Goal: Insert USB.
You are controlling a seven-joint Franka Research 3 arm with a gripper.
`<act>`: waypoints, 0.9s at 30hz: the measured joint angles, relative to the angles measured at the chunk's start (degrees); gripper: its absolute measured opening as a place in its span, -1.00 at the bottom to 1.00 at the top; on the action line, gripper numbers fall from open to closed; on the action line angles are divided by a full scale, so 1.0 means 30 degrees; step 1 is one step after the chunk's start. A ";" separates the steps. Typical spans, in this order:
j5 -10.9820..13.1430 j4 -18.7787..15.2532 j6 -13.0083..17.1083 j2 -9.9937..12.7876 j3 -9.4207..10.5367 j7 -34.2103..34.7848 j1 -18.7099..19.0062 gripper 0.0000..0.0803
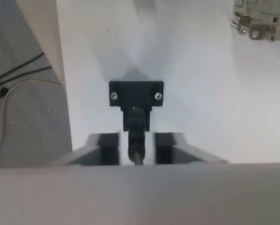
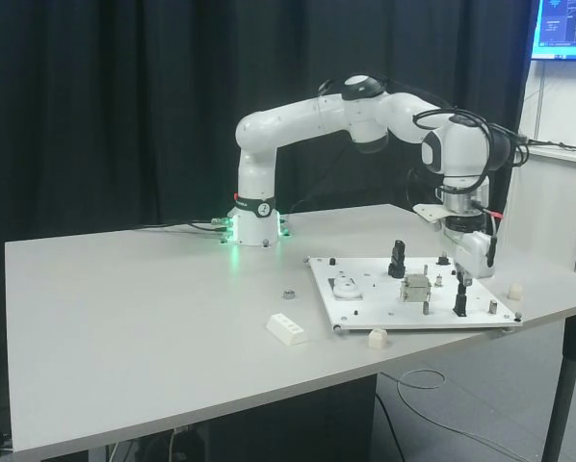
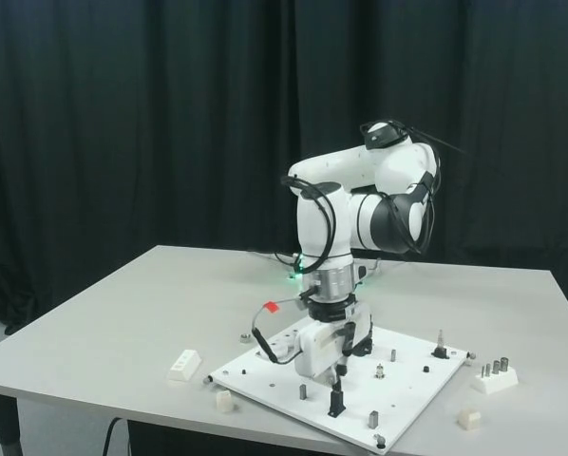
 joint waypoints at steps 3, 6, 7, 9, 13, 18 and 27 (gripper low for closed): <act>-0.0057 -0.0023 0.0147 -0.0040 0.0021 0.0001 -0.0006 -0.84; -0.0214 -0.0034 0.0209 -0.0041 0.0002 0.0006 -0.0019 0.12; -0.0279 -0.0033 0.0210 -0.0041 -0.0019 0.0008 -0.0022 0.12; -0.0381 -0.0033 0.0210 -0.0039 -0.0093 0.0008 -0.0019 0.12; -0.0453 -0.0031 0.0195 0.0002 -0.0290 0.0011 -0.0007 0.81; -0.0472 -0.0008 -0.0122 0.0049 -0.0723 0.0013 0.0062 0.95; -0.0612 0.0200 -0.0958 0.0178 -0.1390 0.0013 0.0128 0.98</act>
